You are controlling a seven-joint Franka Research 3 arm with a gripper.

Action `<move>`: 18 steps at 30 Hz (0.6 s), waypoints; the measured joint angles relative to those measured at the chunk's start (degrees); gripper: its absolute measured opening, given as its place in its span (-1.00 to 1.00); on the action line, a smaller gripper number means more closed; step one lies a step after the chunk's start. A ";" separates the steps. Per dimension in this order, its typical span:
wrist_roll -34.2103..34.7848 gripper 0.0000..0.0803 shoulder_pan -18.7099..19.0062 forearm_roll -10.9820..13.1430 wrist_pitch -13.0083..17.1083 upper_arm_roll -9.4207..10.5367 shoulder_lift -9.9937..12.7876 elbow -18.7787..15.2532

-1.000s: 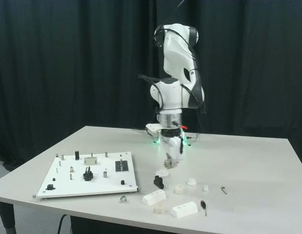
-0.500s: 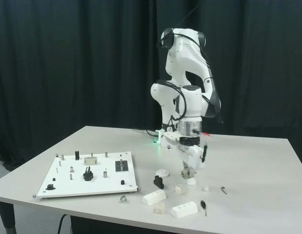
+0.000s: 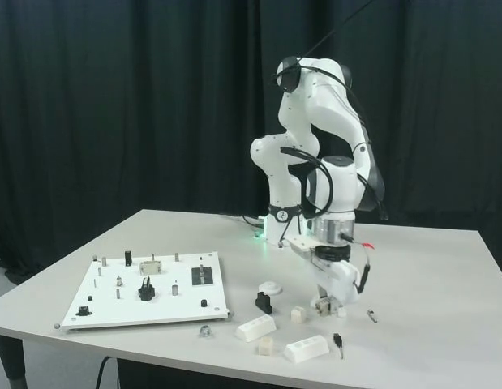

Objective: Place waterproof.

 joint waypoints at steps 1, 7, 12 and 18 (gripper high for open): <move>0.00 -0.22 0.00 0.00 -0.48 0.09 0.53 0.65; 0.00 -0.22 -0.05 0.00 -3.12 0.65 3.51 4.41; 0.13 -0.22 -0.08 0.02 -5.28 1.06 5.51 6.92; 2.58 -0.22 -0.07 0.06 -8.06 1.48 6.95 9.01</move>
